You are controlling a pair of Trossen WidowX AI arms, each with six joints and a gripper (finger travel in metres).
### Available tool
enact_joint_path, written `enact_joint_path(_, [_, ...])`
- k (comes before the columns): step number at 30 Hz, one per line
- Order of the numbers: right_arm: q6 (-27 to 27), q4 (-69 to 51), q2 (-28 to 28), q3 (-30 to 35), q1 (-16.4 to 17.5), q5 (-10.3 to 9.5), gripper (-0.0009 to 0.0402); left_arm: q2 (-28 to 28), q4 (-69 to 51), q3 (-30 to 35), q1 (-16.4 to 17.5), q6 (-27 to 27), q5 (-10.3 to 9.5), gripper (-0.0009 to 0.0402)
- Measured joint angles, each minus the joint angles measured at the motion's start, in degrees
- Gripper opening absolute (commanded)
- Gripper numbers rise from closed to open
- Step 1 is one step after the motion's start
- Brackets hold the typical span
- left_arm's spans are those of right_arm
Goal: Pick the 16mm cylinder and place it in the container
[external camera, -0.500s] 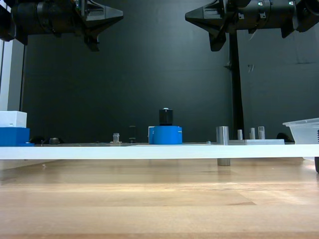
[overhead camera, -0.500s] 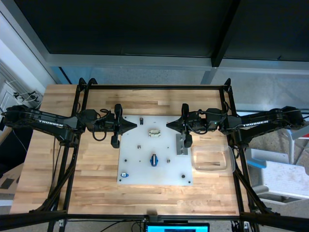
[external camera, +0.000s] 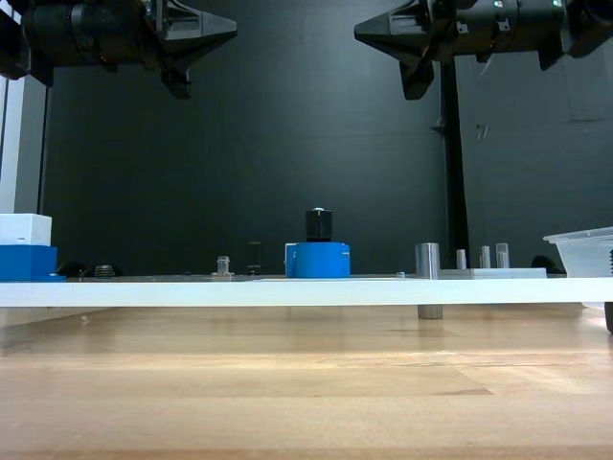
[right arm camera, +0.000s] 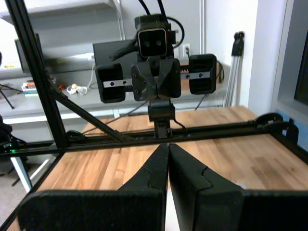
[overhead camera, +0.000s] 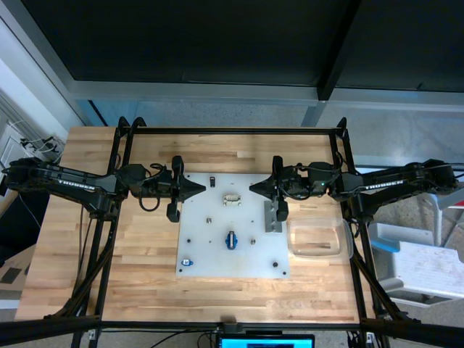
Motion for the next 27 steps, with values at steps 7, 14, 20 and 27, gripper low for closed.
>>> enact_joint_path(7, [1.01, -18.93, 0.22, 9.6, 0.02, 0.35, 0.0, 0.02, 0.0, 0.0, 0.0, 0.0, -0.02, 0.0])
enact_joint_path(14, [1.2, -39.08, 2.1, 20.7, 0.22, 0.37, 0.0, 0.0, 0.02, 0.02, 0.0, 0.0, -0.02, 0.0])
enact_joint_path(20, [1.16, -50.31, 5.68, 26.47, 1.07, 0.31, 0.0, 0.0, 0.0, 0.02, 0.0, 0.0, -0.02, 0.0])
enact_joint_path(27, [1.14, -59.1, 9.11, 31.36, 2.91, 0.55, 0.0, 0.0, 0.02, 0.0, 0.0, 0.0, -0.02, 0.0])
